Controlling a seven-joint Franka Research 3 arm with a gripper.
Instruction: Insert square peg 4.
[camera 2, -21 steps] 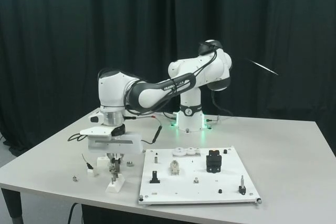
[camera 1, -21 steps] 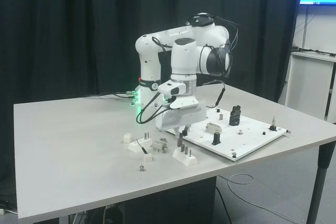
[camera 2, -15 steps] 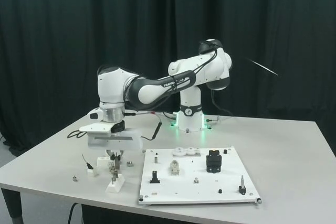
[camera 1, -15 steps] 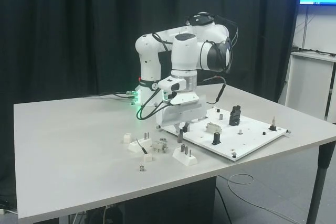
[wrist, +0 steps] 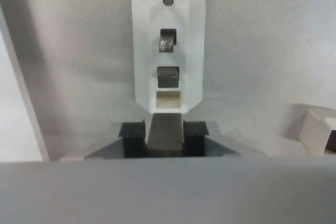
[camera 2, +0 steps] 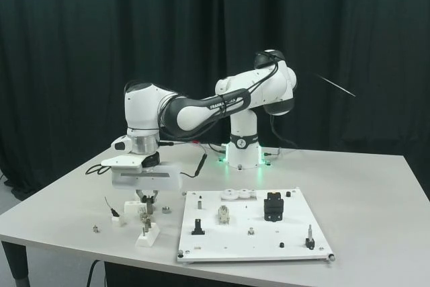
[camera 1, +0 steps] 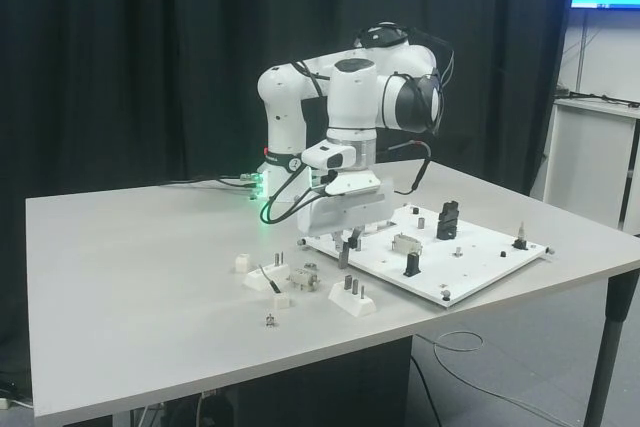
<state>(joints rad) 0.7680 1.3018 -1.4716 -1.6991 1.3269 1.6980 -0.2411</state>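
Right now I see, at the left of the second room view, small loose parts on the grey table, then the little white holder where the pegs stand, with the gripper hanging just above it. Through the wrist camera the holder shows three pegs in their pockets and one pocket bare, the nearest one to the fingers. The two black fingers are closed on a grey square peg, gripping it on both sides, and the peg sits clear of the holder, lifted out above the bare pocket. So I judge the pick to be done: the peg is out of its stand and in my grip. Moving on to the right, the white board lies near the holder, with its black fixtures and small posts, and the peg is not over it yet; the arm reaches from its base, lit green, at the back of the table out to the holder side. I cannot make out from here which hole on the board is meant for this peg. What is left, as I read it, is the whole second half: carry the peg across to the board, line it up square over its hole, push it down and let go.
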